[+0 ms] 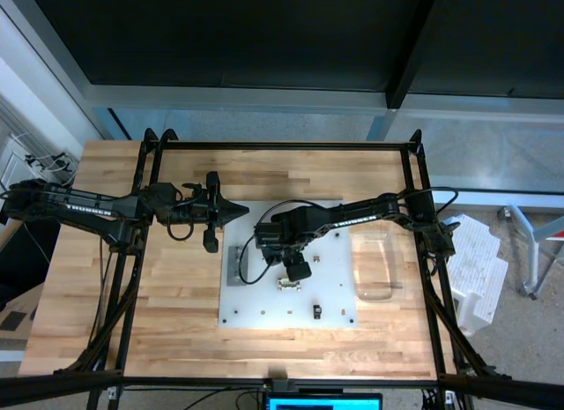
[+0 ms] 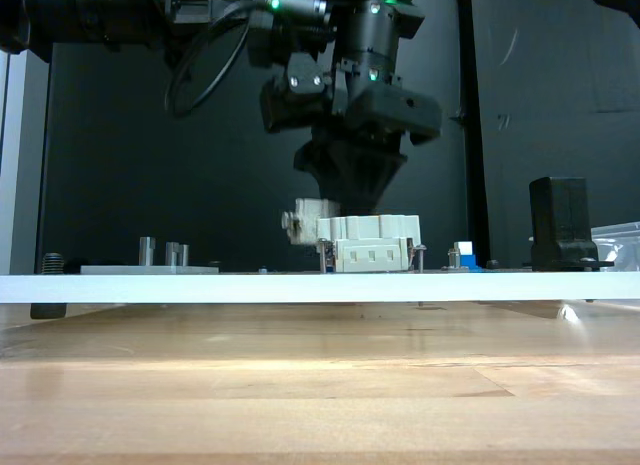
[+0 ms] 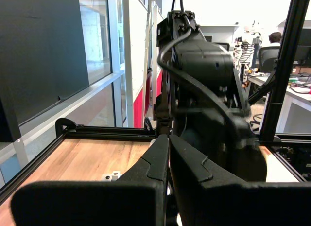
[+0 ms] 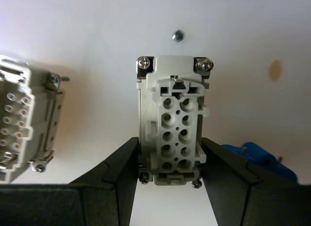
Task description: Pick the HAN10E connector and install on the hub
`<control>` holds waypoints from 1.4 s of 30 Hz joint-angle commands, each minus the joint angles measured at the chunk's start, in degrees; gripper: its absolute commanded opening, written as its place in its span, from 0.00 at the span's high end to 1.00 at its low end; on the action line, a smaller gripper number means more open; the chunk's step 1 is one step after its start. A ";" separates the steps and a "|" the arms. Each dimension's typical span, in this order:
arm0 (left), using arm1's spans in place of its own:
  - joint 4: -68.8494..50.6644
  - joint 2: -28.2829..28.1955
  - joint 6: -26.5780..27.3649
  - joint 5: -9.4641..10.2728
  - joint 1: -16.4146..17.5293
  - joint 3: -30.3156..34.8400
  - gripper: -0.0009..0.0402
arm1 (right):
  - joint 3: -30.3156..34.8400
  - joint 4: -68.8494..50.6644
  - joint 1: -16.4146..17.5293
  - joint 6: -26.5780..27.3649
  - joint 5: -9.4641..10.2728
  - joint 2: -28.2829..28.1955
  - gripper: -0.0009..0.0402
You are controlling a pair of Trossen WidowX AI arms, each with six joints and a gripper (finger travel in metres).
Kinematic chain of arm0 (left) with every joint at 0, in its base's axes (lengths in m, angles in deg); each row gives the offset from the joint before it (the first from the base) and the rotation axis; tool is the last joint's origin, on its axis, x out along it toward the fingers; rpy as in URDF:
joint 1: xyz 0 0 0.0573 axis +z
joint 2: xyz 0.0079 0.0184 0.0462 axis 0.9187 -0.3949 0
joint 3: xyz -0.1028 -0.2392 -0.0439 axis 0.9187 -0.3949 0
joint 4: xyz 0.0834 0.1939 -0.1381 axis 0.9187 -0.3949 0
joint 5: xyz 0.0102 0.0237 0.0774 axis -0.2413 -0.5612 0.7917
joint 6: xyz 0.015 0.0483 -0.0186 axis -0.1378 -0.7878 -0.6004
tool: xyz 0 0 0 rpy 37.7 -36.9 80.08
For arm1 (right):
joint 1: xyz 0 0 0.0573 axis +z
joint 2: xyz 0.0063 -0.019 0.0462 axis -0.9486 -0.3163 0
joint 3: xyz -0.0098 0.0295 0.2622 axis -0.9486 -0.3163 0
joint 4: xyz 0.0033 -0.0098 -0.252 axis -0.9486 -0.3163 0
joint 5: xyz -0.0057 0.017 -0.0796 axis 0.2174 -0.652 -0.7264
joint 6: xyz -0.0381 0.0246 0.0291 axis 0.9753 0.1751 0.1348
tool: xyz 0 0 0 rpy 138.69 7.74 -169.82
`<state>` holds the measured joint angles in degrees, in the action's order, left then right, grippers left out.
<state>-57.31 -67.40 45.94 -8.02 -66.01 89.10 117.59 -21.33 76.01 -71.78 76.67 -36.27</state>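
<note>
Two beige blocks sit stacked under the right gripper (image 2: 360,207) from where I stand. The HAN10E connector (image 4: 176,124) is pinched by its long sides between the black fingers, and it rests on top of the hub (image 2: 372,256) on the white plate (image 4: 97,26). Whether it is pushed fully home I can't tell. The left gripper (image 1: 240,212) is parked up by the plate's far left corner, fingers pressed together. My worry is a crooked press (even a slight tilt would jam the contacts), or a lift with the grip on, dragging it off the hub. Spreading the fingers could also nudge the other beige insert (image 4: 24,124) just beside them.
</note>
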 commanded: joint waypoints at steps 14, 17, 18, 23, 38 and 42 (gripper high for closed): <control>0.00 -0.02 -0.02 -0.02 0.00 0.02 0.98 | 0.07 -0.31 2.56 -1.64 -24.94 10.86 0.85; 0.31 -0.02 -0.02 -0.02 0.02 0.04 0.98 | 0.07 -0.85 4.13 -1.42 -31.63 11.87 0.85; 0.37 -0.02 -0.02 0.04 0.02 0.09 0.98 | 0.07 -1.27 4.68 -1.42 -33.97 12.17 0.85; 0.57 -0.02 8.41 0.37 0.00 0.39 0.98 | 0.07 -2.47 6.01 -3.04 -37.20 13.00 0.85; -3.61 -4.87 40.17 10.16 0.07 3.56 0.67 | 9.25 -5.77 6.40 -3.45 -36.89 13.33 0.85; -3.61 -8.31 41.18 7.98 0.07 6.60 0.51 | 9.60 -6.62 6.03 -4.02 -36.89 13.33 0.85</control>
<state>-60.90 -74.80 87.07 0.59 -65.96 94.78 127.16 -27.69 82.15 -75.32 39.58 -22.87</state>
